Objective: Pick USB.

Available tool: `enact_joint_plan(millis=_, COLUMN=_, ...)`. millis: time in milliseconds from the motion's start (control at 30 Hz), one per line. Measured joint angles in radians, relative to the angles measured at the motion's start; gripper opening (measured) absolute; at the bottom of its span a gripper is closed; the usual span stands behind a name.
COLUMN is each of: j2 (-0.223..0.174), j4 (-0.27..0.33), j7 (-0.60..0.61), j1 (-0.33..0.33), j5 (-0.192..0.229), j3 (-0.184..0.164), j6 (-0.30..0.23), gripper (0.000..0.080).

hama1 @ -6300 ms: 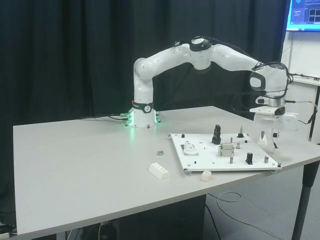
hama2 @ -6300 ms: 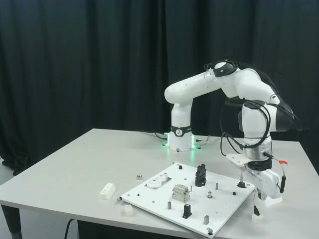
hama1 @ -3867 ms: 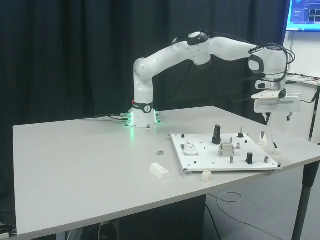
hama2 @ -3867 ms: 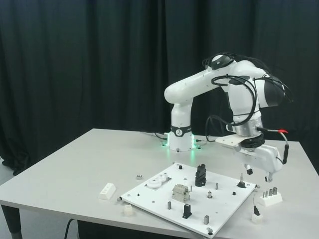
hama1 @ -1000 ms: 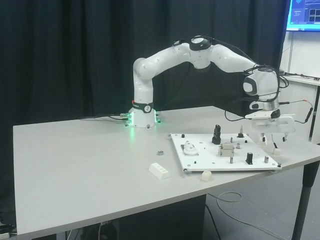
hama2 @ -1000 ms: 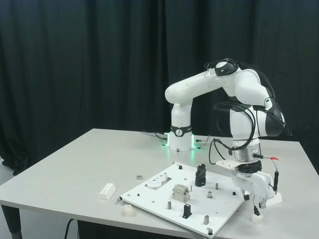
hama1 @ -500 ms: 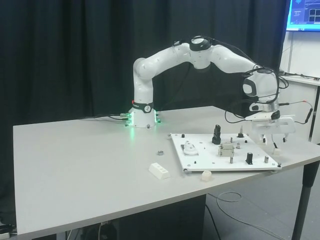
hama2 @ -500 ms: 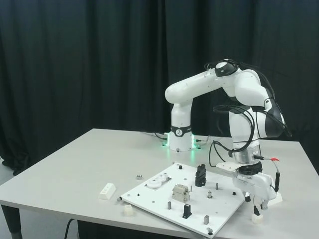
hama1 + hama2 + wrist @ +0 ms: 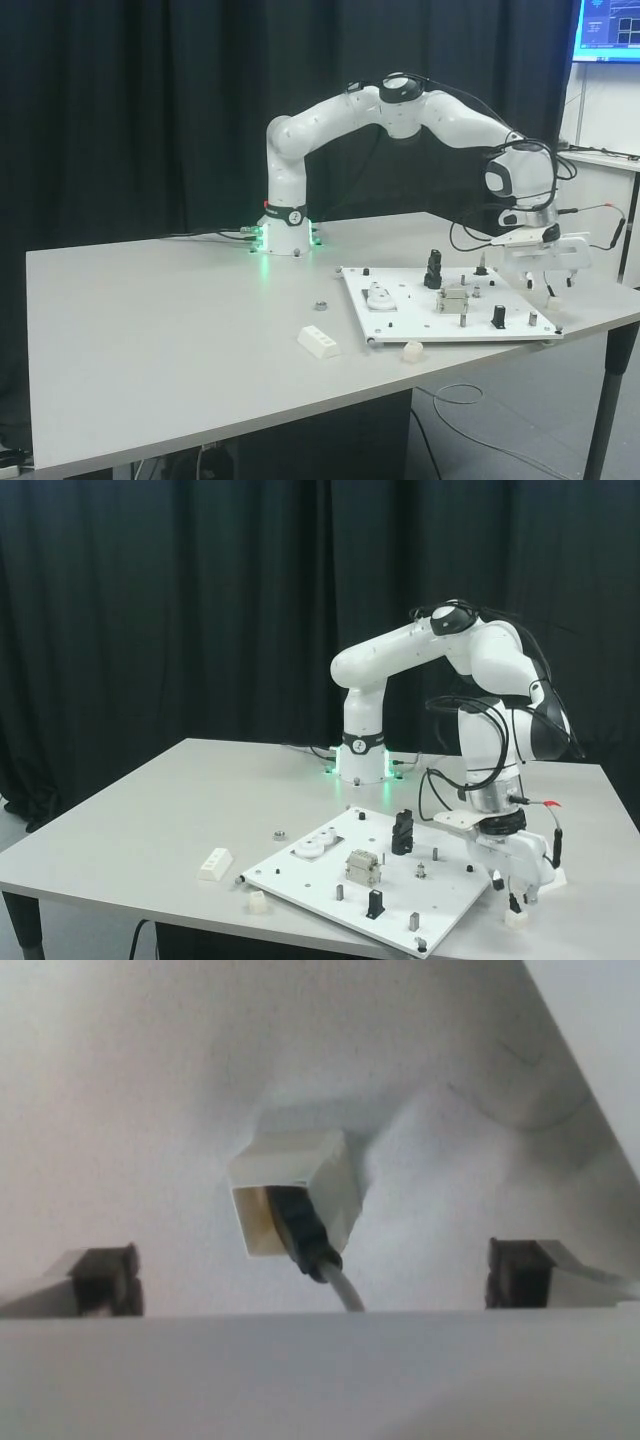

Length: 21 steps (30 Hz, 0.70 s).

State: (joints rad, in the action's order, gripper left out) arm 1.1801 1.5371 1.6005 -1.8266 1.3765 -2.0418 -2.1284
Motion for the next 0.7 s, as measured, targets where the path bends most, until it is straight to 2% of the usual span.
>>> enact_joint_plan(millis=267, j2=0.0, j4=0.0, j7=-0.031, j1=-0.005, j5=0.011, j3=-0.009, j6=-0.008, gripper=0.08)
enact_joint_plan(millis=300, j2=0.0, j4=0.0, j7=-0.032, j1=-0.006, j5=0.013, j3=-0.009, j6=-0.008, gripper=0.0502)
enact_joint_plan(millis=467, j2=0.0, j4=0.0, j7=-0.032, j1=-0.011, j5=0.023, j3=-0.012, j6=-0.008, gripper=0.0502)
enact_joint_plan(millis=500, j2=0.0, j4=0.0, j7=-0.032, j1=-0.012, j5=0.026, j3=-0.013, j6=-0.008, gripper=0.03)
enact_joint_plan(millis=667, j2=0.0, j4=0.0, j7=-0.043, j1=-0.016, j5=0.031, j3=-0.017, j6=-0.009, gripper=0.03)
enact_joint_plan(millis=700, j2=0.0, j4=0.0, j7=-0.046, j1=-0.016, j5=0.033, j3=-0.017, j6=-0.012, gripper=0.0126)
